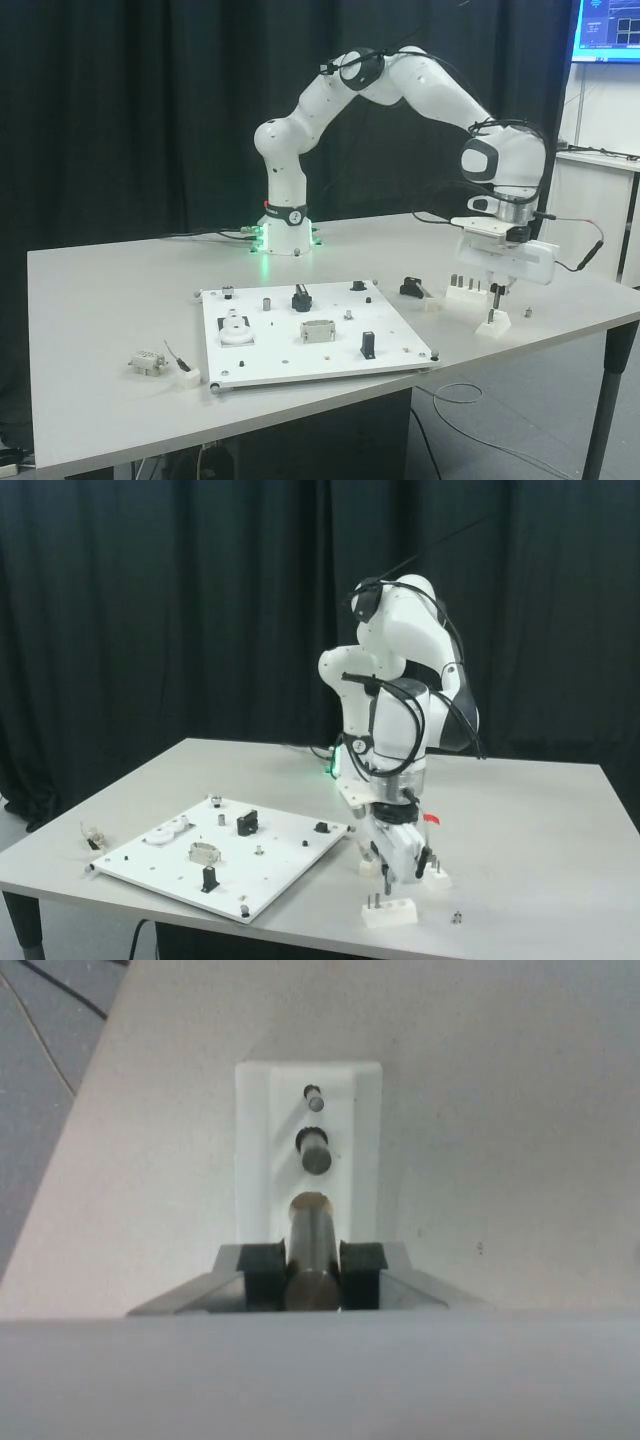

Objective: Insert round peg 3.

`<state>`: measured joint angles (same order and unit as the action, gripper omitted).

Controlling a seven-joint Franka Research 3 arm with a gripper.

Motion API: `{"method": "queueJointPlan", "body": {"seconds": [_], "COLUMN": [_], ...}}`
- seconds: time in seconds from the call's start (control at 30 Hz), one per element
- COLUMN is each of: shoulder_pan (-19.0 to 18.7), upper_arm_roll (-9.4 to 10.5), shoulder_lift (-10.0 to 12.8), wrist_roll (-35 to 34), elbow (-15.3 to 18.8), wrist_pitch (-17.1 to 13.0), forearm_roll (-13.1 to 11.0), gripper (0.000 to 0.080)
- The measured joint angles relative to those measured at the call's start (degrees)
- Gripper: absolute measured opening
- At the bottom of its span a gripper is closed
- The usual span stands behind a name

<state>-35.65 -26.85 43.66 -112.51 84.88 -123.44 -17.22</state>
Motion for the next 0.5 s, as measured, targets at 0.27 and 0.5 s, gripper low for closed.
{"method": "queueJointPlan", "body": {"seconds": [0.27,0.5], "shoulder_pan": [0.01,0.00], "upper_arm_roll": [-0.07,-0.07], "shoulder_lift": [-0.77,-0.87], "wrist_roll": [0.09,0.09], "elbow": [-0.01,-0.01], "wrist_pitch": [0.68,0.90], "forearm_roll": [0.27,0.38], "gripper": [0.0110,0.0110]}}
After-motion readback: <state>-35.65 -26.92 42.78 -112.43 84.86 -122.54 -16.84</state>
